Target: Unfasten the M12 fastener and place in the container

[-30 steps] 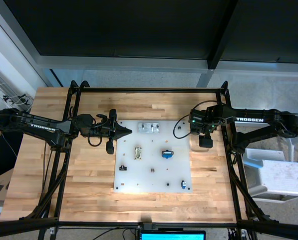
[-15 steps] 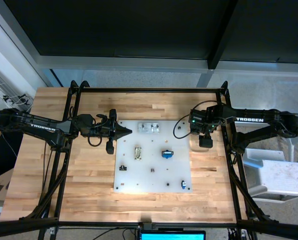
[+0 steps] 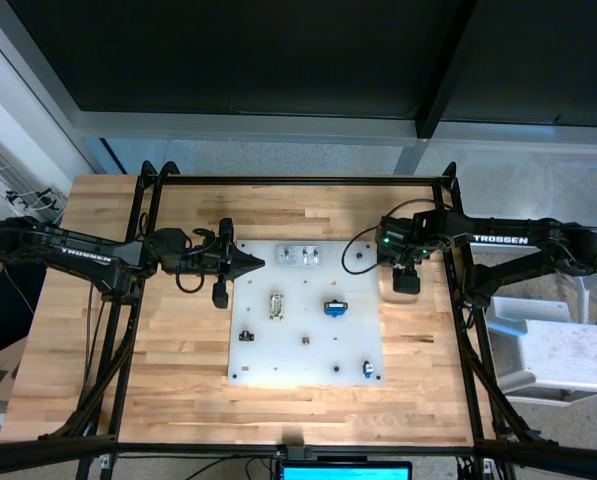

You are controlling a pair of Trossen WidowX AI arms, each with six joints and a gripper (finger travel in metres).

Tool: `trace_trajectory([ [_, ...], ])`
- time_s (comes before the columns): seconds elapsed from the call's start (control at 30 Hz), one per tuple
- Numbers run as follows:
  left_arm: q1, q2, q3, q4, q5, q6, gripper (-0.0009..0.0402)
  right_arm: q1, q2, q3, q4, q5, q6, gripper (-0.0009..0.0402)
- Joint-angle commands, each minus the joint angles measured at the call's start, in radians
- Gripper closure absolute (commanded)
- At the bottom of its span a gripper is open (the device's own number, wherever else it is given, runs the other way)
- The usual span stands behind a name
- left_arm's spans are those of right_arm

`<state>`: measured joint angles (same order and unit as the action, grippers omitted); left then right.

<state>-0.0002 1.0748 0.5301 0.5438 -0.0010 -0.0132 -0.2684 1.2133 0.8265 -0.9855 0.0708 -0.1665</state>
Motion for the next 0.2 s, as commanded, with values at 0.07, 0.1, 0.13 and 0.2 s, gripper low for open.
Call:
trace_trajectory([
  [0.07,0.0,0.0,0.0,0.0,0.0,0.0,0.0393,0.0,0.0,0.0,0.039,-0.001,0.002,0.0153],
  [0.1,0.0,0.0,0.0,0.0,0.0,0.0,0.0393,0.0,0.0,0.0,0.042,0.0,0.001,0.0153],
  [0.13,0.0,0.0,0.0,0.0,0.0,0.0,0.0393,0.0,0.0,0.0,0.042,-0.001,0.001,0.0153],
  [0.2,0.0,0.0,0.0,0.0,0.0,0.0,0.0393,0.0,0.0,0.0,0.042,-0.001,0.001,0.0153],
])
